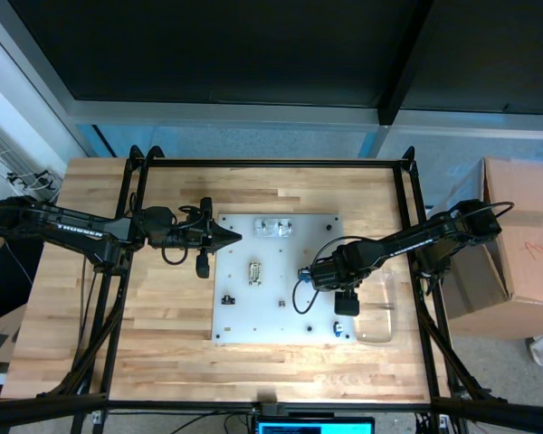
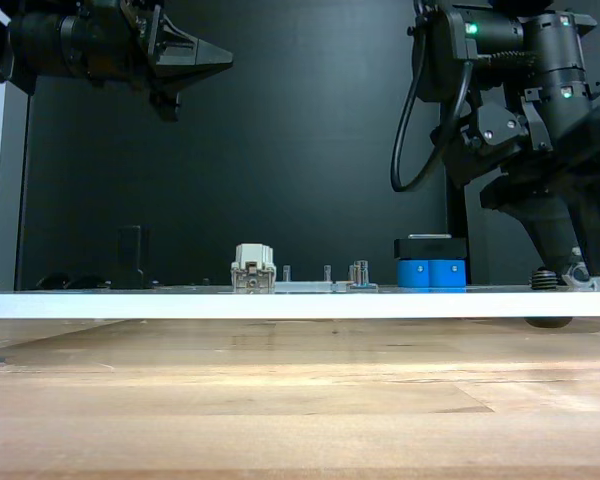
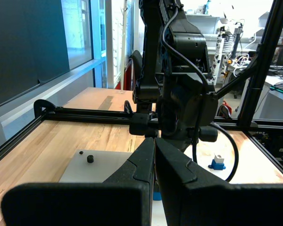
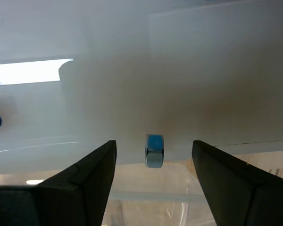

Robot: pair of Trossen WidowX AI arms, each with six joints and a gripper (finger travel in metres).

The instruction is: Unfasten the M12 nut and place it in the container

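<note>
Right wrist view: the small silver nut [image 4: 154,151] sits at the edge of the white board [image 4: 179,70], in the gap between the two fingers of the right gripper [image 4: 153,144]. The fingers stand apart, with space on either side of the nut, so the gripper is open and not touching it. The nut is not held. Whether it is on its stud or lies free on the board, I cannot tell.

In the low view the right gripper [image 2: 570,262] reaches down to the board's [image 2: 280,301] right end, and a black ribbed stud [image 2: 547,280] shows just beside its tip.

In the high view the right gripper [image 1: 346,303] hangs over the board's [image 1: 271,271] near right part and hides the nut. The clear container [image 1: 391,307] lies just beside the board's right edge, on the bench [image 1: 163,362].

The left gripper [image 1: 228,237] is well apart, near the board's far left corner. Its fingers [image 3: 179,172] are pressed together on nothing.
</note>
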